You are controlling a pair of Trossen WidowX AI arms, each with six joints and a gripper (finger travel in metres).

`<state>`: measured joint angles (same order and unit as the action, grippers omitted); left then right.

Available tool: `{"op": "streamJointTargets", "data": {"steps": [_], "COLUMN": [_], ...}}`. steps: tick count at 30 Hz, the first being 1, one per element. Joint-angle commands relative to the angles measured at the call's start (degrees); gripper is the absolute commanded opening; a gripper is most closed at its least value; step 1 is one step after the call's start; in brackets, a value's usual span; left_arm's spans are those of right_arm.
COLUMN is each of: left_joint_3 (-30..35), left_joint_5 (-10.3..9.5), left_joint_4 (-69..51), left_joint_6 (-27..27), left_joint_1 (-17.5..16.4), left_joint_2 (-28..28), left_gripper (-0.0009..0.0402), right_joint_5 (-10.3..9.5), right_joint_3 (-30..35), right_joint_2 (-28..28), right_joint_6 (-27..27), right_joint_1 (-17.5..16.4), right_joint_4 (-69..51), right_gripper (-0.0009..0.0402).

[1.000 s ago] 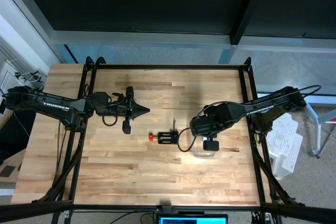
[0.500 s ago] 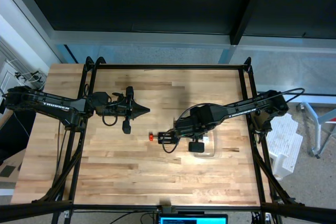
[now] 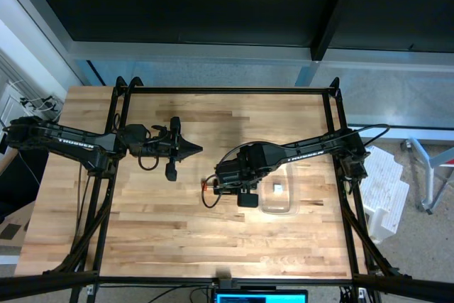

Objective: Pick the USB-C connector and install on taskboard

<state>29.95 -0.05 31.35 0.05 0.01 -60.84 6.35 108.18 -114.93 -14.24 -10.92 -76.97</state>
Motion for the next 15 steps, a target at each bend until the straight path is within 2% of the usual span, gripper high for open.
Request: {"op": "streamJointTargets", "data": {"steps": [1, 15], "left_joint_3": [0.0, 0.0], "left_joint_5": [0.02, 0.02], "left_joint_4": [0.02, 0.0], "left_joint_6": [-0.02, -0.02], "left_joint_1": [0.0, -0.02], "left_joint_2": [-0.02, -0.02], "left_gripper": [0.0, 0.0], "right_joint_5": [0.09, 0.94], "right_joint_3": [0.98, 1.03], "right_joint_2": [-0.9, -0.9], "right_joint_6": [0.66, 1.29], "right_joint_1": [0.35, 0.79], "right_joint_4": [0.04, 0.66], "right_gripper": [0.0, 0.0]}}
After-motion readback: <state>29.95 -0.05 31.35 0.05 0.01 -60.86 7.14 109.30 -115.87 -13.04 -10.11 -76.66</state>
